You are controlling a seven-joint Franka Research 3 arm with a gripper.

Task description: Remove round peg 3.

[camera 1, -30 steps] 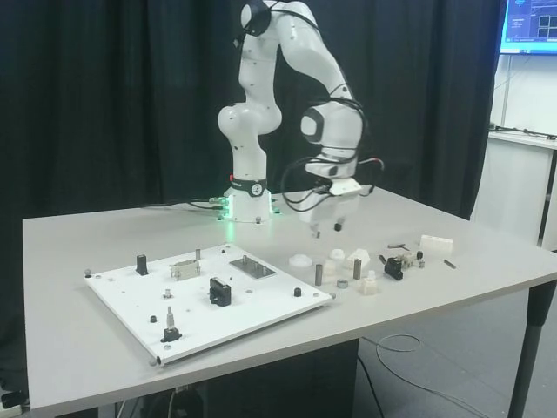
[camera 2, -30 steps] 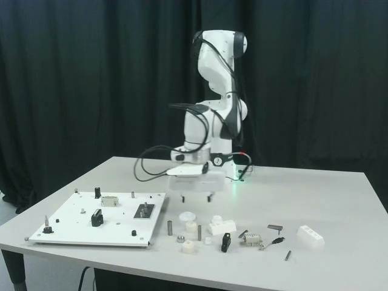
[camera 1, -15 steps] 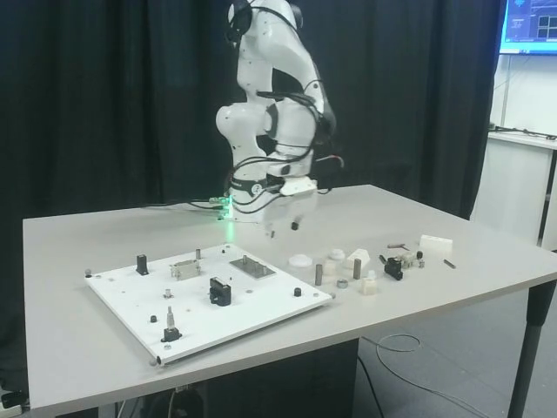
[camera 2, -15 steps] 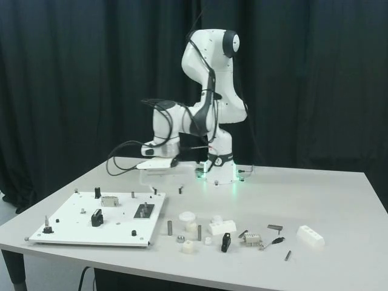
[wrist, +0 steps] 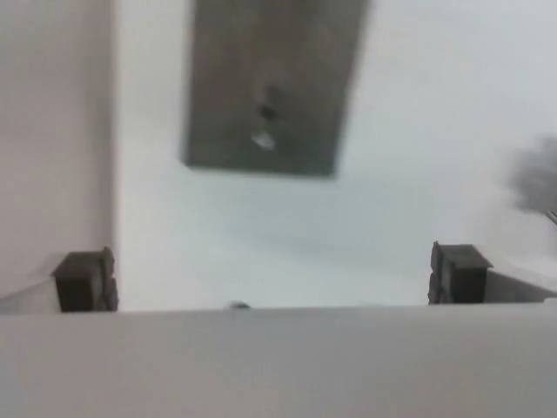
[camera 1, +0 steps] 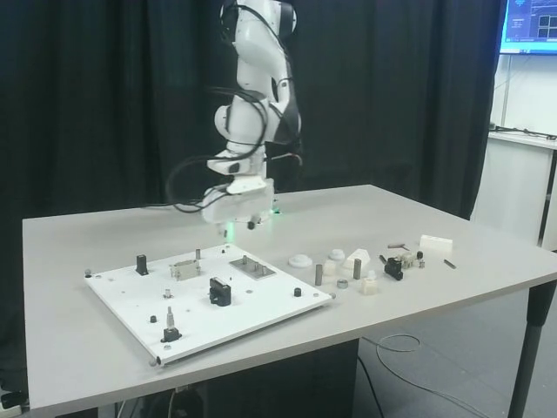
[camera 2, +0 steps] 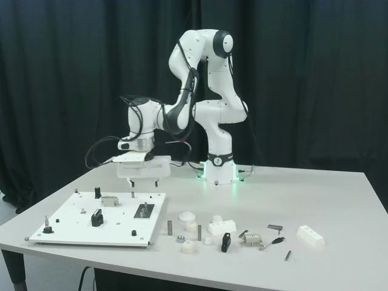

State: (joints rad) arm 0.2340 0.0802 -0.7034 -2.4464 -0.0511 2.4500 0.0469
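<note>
The end effector [wrist: 270,277] shows in the wrist view with its two fingertips at the lower left and lower right of the frame, spread wide with nothing between them; a grey plate [wrist: 265,87] on the white board [wrist: 392,174] fills the upper middle. In the first room view it hangs at centre frame above the board's far edge, empty. Which upright pin is round peg 3 I cannot tell; a likely one is the peg [camera 1: 198,253] near the board's back edge, left of centre. In the second room view the end effector [camera 2: 144,180] hovers left of centre over the board. This looks like the approach step; next it must line up over the peg, descend, and close.
</note>
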